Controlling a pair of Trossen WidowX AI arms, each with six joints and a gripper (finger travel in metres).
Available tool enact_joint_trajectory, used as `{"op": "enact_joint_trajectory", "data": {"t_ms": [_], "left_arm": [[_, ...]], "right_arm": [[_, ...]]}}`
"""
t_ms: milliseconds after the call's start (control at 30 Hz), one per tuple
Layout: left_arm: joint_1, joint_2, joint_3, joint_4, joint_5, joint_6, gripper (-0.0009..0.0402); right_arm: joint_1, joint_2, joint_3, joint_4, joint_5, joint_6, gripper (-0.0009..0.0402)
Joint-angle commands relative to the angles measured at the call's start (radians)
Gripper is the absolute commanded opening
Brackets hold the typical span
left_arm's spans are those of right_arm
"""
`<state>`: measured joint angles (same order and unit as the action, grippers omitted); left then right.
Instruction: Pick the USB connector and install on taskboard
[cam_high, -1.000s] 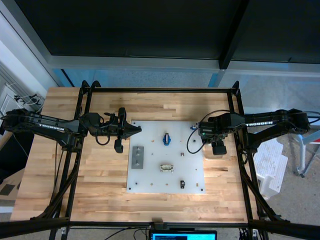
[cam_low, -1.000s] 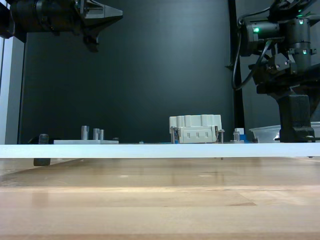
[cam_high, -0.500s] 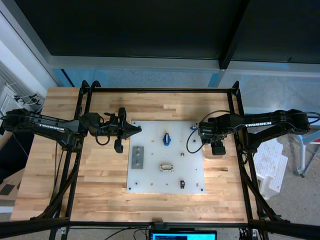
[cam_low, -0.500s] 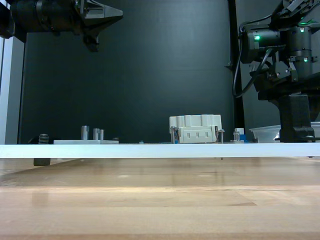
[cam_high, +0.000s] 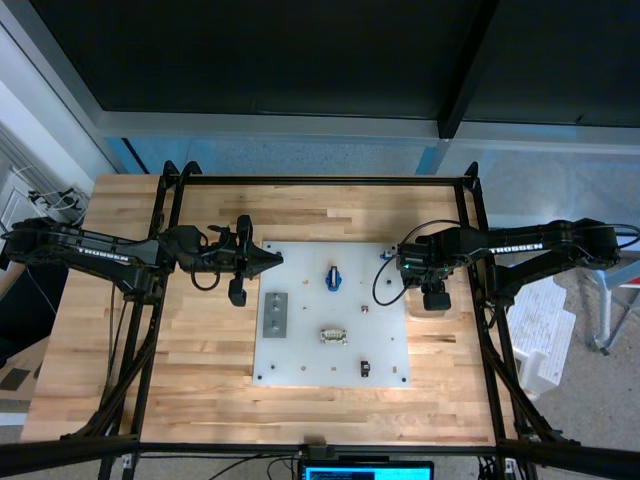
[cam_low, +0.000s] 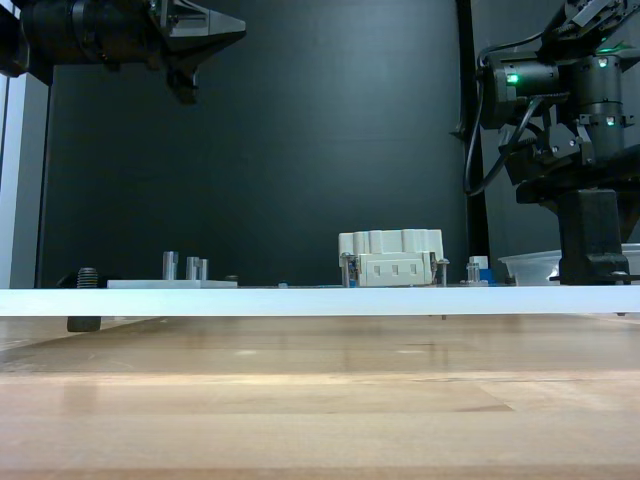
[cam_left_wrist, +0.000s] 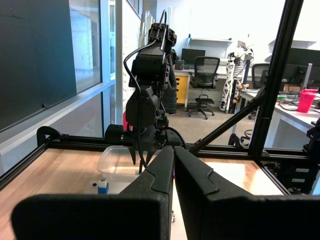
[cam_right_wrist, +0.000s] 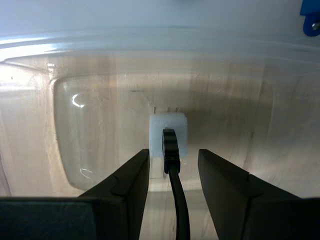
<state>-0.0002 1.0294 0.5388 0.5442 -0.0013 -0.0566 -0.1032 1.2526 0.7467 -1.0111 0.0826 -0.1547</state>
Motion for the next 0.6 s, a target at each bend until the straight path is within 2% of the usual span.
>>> {"op": "enact_joint_trajectory", "data": {"t_ms": [33,333,600], "left_arm": [[0.000,0.000,0.000,0.000,0.000,0.000,0.0000],[0.000,0.000,0.000,0.000,0.000,0.000,0.0000],[0.000,0.000,0.000,0.000,0.000,0.000,0.0000]], "right_arm": [[0.000,0.000,0.000,-0.001,0.000,-0.001,0.0116],[-0.002,0.000,-0.002,0.000,0.003,0.000,0.0092],[-0.009,0.000,-0.002,-0.001,0.000,-0.002,0.0008]]}}
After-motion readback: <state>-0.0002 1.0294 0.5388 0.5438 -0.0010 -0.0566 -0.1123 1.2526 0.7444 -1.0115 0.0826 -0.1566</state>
